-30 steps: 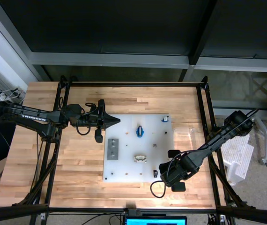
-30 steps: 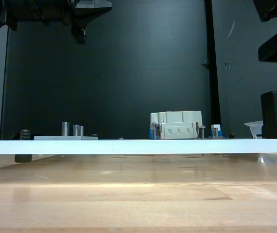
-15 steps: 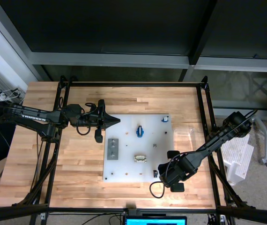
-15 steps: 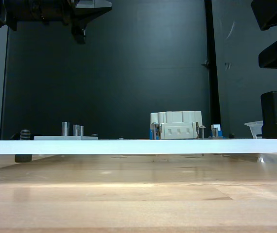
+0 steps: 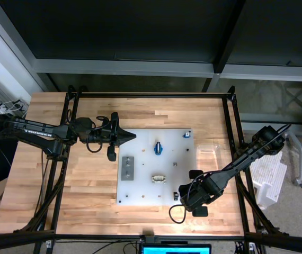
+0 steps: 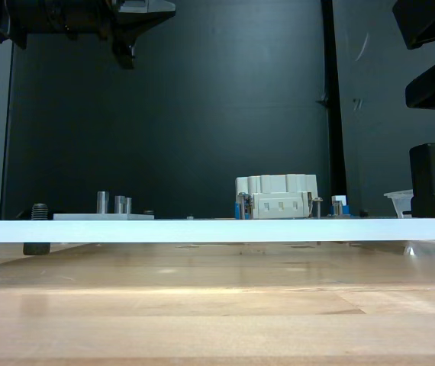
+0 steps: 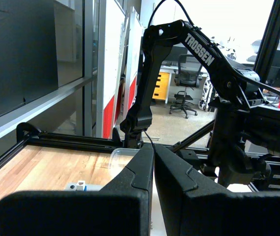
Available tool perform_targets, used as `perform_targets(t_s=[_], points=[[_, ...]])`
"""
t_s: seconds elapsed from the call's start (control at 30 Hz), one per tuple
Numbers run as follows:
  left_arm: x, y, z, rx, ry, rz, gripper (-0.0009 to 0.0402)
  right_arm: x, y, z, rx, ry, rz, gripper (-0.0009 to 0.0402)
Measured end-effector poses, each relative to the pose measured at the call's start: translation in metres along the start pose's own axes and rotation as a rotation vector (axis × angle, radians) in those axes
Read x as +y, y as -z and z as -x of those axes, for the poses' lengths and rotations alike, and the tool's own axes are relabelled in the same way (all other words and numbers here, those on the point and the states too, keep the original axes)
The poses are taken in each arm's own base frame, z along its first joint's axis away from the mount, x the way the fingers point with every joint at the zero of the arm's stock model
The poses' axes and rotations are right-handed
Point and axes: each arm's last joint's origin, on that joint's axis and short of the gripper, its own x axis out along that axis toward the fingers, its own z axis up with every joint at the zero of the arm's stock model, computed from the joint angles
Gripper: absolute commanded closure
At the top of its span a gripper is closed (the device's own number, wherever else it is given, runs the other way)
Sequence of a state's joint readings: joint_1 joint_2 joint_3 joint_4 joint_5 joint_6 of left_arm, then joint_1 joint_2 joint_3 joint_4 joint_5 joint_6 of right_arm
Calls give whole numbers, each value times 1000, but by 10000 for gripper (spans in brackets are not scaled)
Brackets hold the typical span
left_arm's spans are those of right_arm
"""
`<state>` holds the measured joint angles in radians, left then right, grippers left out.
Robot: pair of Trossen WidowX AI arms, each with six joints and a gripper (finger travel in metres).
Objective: Pick the 16mm bar and install on taskboard
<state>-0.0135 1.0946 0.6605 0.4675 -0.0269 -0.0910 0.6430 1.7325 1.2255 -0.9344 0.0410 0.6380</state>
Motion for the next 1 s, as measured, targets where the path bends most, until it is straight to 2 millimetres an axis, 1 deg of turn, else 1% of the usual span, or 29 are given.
perform_targets(t_s=[0.57,1.0], points=[[0,0,0,0,0,0,393,-2,0,-2,2,2,-4,393],[0,0,0,-1,0,0,393,-3,3,-13,-9,-5,-4,393]])
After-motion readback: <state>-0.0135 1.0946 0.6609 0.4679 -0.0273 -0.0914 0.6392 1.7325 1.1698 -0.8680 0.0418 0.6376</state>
